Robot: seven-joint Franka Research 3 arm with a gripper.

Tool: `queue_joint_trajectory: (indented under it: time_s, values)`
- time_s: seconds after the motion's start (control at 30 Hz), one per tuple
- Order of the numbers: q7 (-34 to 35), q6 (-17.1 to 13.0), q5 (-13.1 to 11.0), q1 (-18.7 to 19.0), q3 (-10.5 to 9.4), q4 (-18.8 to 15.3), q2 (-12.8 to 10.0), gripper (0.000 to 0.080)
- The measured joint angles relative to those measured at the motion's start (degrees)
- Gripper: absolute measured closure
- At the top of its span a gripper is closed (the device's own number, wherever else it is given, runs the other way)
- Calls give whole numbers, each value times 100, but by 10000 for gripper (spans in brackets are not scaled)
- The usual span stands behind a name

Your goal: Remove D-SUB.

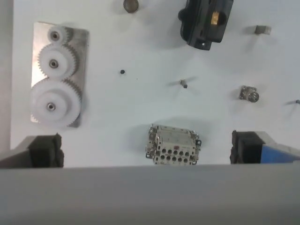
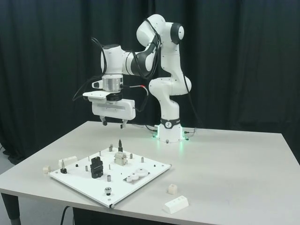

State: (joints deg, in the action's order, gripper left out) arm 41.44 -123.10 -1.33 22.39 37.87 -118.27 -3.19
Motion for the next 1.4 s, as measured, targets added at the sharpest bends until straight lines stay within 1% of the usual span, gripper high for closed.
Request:
queue_joint_trajectory:
  time_s: [0.3,0.67,0.9,1.4]
  values:
    - [0,-89,-13,0,-18,-19,-2,3]
    - [70,-242,-14,0,-152,-18,-2,3]
    - [74,-315,-14,0,-200,-19,-2,3]
    - [180,-475,-13,-18,-201,-19,-4,3]
